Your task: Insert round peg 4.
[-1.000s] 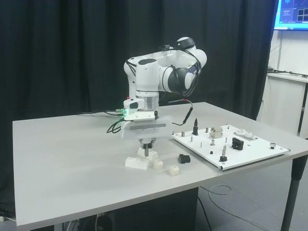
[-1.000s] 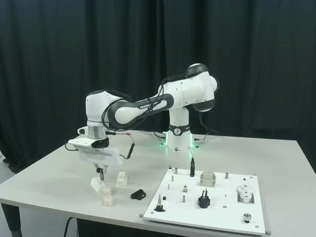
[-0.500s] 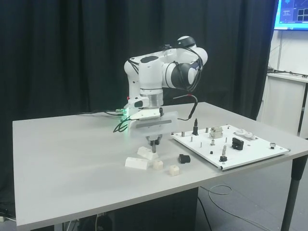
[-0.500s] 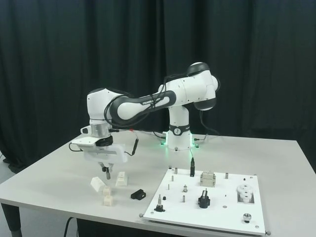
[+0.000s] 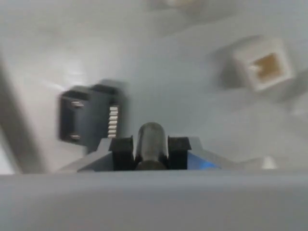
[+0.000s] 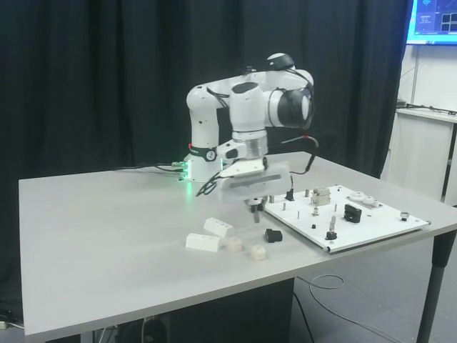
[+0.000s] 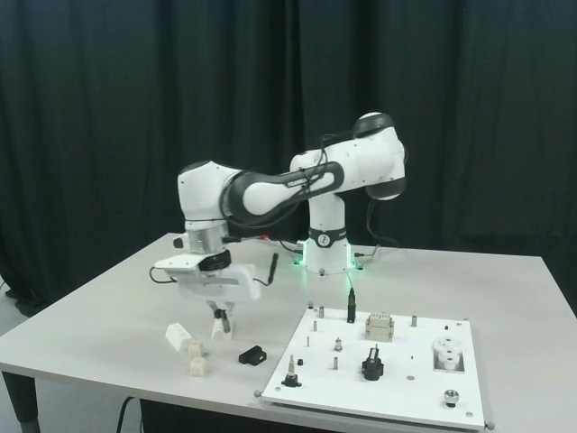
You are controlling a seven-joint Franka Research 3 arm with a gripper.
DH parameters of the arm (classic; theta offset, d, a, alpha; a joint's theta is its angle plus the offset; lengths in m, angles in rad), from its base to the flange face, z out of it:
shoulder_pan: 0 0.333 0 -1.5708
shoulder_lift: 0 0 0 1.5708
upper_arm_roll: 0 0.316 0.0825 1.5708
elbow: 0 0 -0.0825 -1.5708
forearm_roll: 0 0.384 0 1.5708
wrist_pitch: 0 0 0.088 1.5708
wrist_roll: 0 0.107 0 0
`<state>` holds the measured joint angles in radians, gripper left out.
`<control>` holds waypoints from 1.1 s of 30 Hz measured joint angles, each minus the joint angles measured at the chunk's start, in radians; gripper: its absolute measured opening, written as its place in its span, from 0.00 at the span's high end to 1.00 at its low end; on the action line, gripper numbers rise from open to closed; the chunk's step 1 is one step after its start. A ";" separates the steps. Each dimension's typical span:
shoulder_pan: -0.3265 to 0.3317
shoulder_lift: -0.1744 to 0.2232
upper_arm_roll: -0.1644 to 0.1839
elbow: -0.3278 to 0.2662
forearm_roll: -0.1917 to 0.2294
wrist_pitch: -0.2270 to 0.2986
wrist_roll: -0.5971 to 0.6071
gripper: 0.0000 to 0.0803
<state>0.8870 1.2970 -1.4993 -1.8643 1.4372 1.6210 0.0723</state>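
The gripper (image 5: 150, 155), fingers clamped on the grey round metal peg (image 5: 151, 144), has left the white blocks (image 6: 218, 227), now above the counter (image 6: 107, 229) near the white board (image 6: 371, 221); insertion comes next

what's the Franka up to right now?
The white arm's gripper is shut on a round peg, held upright between the fingers. It hangs above the grey table, between the small white blocks and the white assembly board, near a black connector lying on the table. The peg is not yet over the board, so the insertion is not yet done.
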 joint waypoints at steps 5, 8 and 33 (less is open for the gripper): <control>0.051 -0.005 -0.002 0.000 0.003 0.000 0.065 0.81; 0.082 -0.008 -0.004 0.000 0.003 0.000 0.104 0.81; 0.344 -0.016 -0.020 0.000 0.002 0.084 0.468 0.81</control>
<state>1.2305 1.2814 -1.5194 -1.8639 1.4390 1.7048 0.5401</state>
